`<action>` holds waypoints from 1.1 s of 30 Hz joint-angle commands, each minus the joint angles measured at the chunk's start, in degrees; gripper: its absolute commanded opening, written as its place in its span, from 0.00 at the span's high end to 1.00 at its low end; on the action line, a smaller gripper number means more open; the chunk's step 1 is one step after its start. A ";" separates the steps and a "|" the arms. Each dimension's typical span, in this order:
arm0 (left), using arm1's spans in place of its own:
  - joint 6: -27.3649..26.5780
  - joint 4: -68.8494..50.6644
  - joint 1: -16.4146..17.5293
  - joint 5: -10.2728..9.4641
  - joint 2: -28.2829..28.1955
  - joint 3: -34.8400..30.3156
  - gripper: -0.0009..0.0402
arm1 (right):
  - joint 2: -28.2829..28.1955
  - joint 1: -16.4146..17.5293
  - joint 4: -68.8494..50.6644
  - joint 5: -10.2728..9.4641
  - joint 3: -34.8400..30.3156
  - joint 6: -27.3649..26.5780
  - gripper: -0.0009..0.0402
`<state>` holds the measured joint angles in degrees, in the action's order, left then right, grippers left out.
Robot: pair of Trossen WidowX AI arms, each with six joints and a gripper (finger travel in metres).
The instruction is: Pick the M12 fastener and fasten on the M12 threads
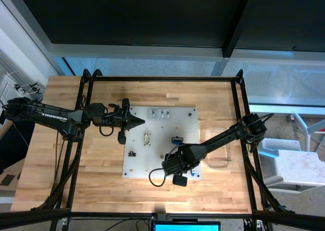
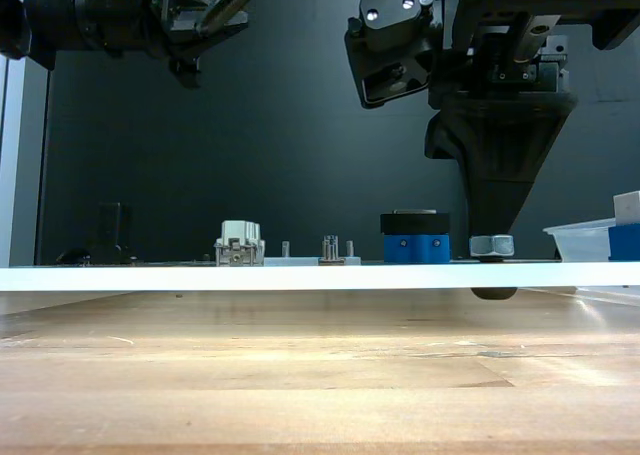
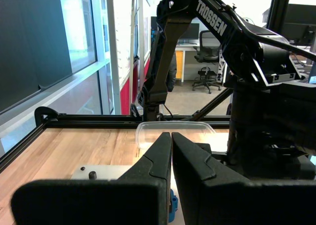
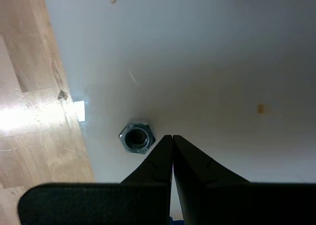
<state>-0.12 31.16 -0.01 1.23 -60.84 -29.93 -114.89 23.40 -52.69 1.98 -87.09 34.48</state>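
Observation:
The M12 fastener [image 4: 137, 137], a small silver hex nut, lies flat on the white board [image 4: 207, 62] close to the board's edge. Its hole looks dark, and I cannot tell whether the stud is inside it. My right gripper [image 4: 172, 136] is shut on nothing, its tips just beside the nut. From table height the right gripper [image 2: 493, 227] points straight down with the nut [image 2: 490, 245] right below its tips at board level, no ribs showing. From above, the right gripper [image 1: 171, 166] hides the nut. My left gripper [image 1: 139, 122] hangs shut over the board's far left edge.
A blue block with a black cap [image 2: 414, 237] stands just left of the nut. A white connector [image 2: 239, 245] and small silver posts [image 2: 330, 248] stand mid-board. A clear tray [image 1: 218, 151] lies right of the board [image 1: 147, 162].

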 commanded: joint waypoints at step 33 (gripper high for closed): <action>0.02 0.02 0.02 0.02 -0.02 -0.02 0.98 | 0.31 -0.15 -0.52 1.40 0.09 2.73 0.98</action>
<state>-0.12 31.18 -0.01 1.23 -60.84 -29.93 -114.13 23.22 -53.69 3.44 -87.02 36.93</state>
